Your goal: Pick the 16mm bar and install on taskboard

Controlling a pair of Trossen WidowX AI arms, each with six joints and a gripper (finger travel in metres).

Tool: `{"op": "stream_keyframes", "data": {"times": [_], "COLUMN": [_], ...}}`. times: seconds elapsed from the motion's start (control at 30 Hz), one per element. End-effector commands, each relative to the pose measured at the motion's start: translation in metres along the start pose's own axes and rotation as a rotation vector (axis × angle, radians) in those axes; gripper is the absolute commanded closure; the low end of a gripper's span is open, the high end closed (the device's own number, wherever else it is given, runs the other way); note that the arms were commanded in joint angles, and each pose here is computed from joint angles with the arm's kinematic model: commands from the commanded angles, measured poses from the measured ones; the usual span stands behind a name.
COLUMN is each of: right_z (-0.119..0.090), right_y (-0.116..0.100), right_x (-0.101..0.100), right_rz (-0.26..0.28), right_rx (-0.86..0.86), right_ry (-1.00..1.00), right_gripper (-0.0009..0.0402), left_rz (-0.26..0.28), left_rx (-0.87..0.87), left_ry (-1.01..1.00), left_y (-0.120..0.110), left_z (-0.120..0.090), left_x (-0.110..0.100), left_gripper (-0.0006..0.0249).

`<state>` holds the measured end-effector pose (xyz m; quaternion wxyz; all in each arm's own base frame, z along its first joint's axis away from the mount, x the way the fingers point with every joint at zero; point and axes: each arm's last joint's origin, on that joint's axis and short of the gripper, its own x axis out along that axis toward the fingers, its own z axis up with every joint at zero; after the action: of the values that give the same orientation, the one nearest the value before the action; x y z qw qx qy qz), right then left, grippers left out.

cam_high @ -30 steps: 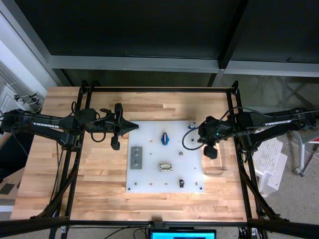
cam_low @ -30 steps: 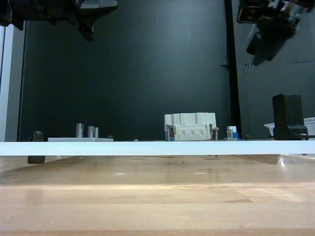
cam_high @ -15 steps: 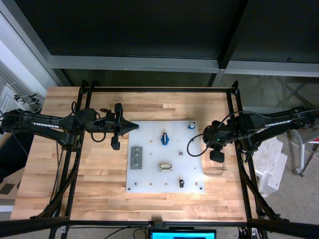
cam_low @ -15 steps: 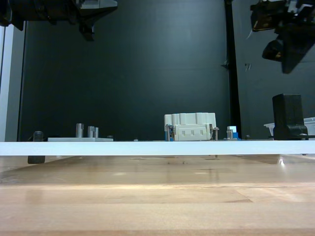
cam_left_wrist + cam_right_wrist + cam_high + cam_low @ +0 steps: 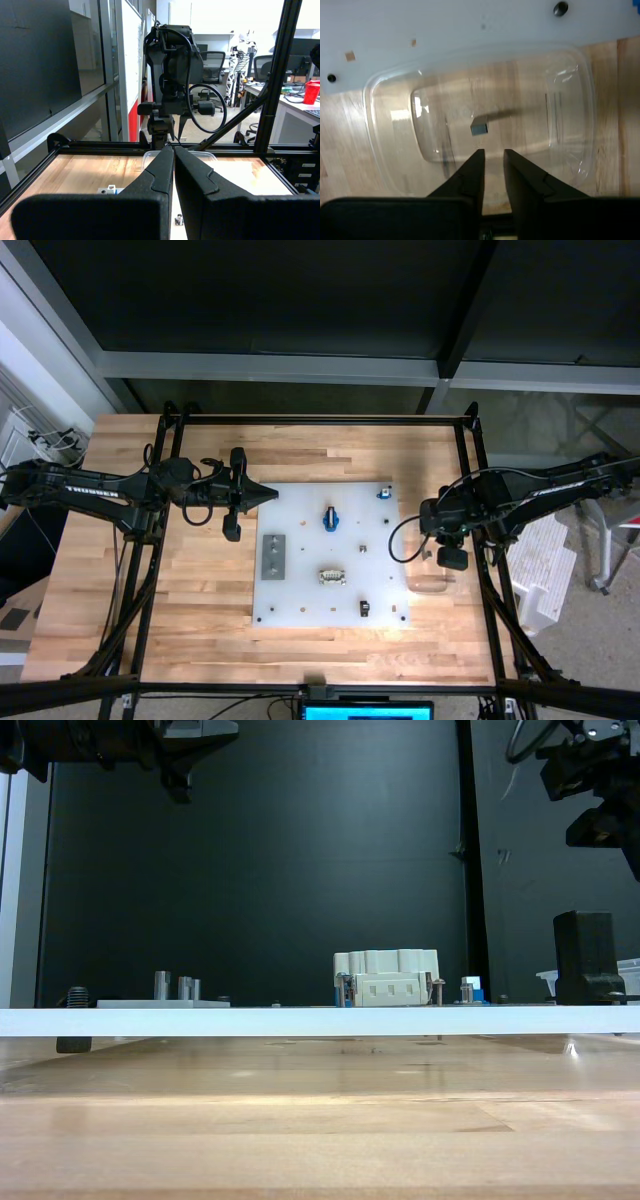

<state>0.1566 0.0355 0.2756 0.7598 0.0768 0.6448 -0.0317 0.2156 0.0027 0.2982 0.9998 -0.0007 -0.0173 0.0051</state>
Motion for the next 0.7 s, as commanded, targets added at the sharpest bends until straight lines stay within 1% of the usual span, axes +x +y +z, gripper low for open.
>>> {"op": "stream_keyframes", "data": {"times": [0.03,0.3,0.5,0.7], "right_z": [-0.001,-0.005,-0.003,0.000], "right_y": [0.003,0.012,0.016,0.018], "right_x": [0.000,0.001,0.005,0.009], "right_rz": [0.011,0.018,0.009,0.001], "right_rx": [-0.022,-0.078,-0.094,-0.110], "right_ry": [0.007,0.017,0.040,0.060], "right_gripper": [0.0304,0.0236,0.0190,0.0159], "left_rz": [0.000,0.000,0.000,0.000], "left_rx": [0.000,0.000,0.000,0.000], "left_ry": [0.000,0.000,0.000,0.000], "left_y": [0.000,0.000,0.000,0.000], "left_z": [0.000,0.000,0.000,0.000], "left_x": [0.000,0.000,0.000,0.000], "left_gripper": [0.0242,0.0242,0.0242,0.0242]}}
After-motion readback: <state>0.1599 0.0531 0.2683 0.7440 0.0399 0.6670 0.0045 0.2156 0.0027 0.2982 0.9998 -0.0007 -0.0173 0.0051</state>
